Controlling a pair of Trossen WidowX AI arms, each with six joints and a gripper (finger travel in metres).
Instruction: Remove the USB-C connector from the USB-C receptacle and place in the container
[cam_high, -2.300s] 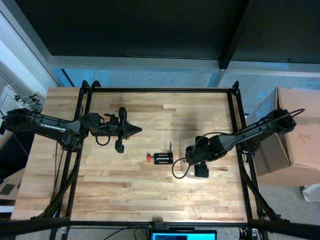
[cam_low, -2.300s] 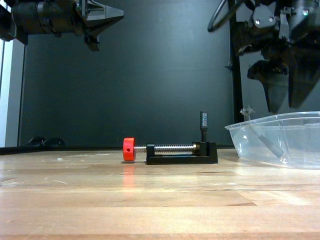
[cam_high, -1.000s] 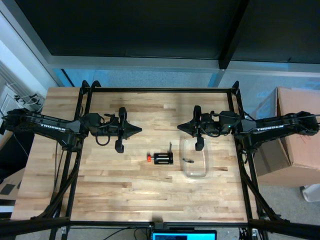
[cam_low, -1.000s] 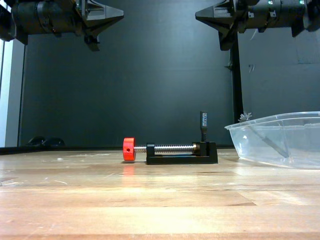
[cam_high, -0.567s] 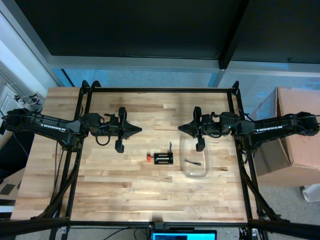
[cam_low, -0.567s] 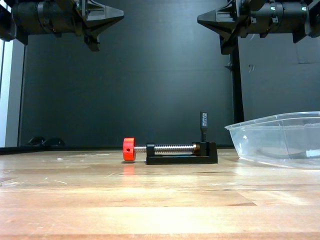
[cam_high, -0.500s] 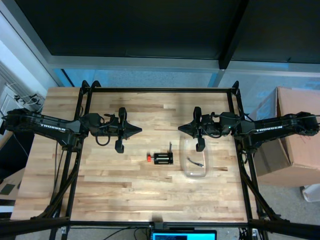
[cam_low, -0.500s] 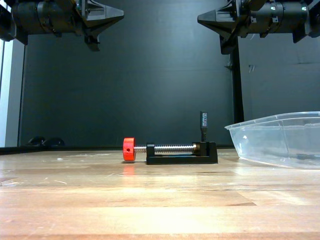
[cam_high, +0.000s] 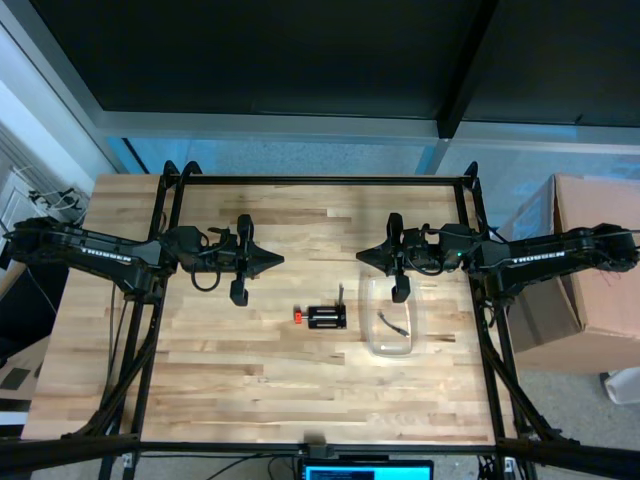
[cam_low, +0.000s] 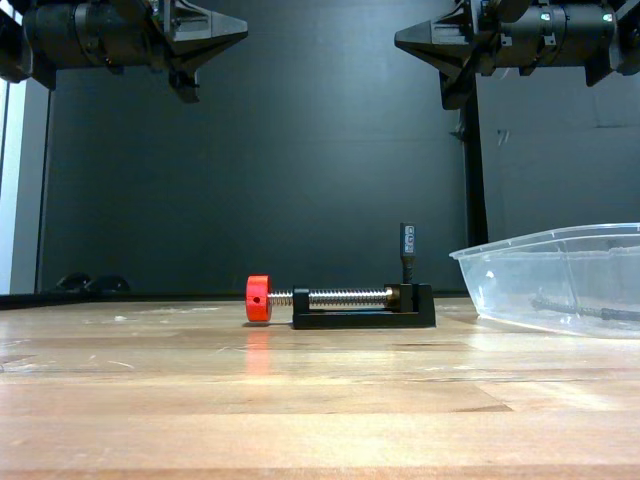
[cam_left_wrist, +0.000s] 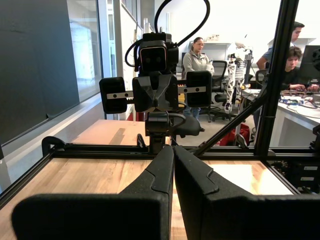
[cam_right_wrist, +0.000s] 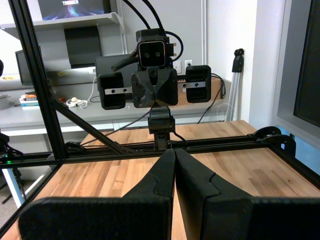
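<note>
Clamp (cam_high: 322, 317): just left of container (cam_high: 408, 342).
USB-C connector (cam_high: 392, 322): lying loose inside container.
Left claw (cam_high: 275, 260): closed, empty, above tabletop (cam_high: 230, 360).
Right claw (cam_high: 362, 254): closed, empty, aloft.

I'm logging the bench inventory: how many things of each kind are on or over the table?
2 grippers: left gripper and right gripper, both shut, raised over the table's far part, facing each other.
1 clamp with red knob.
1 clear container.
1 USB-C connector, lying free in the container.
Total: 5.

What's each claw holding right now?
Left gripper: shut, empty, high at left.
Right gripper: shut, empty, high beyond the container; connector lies inside.
</note>
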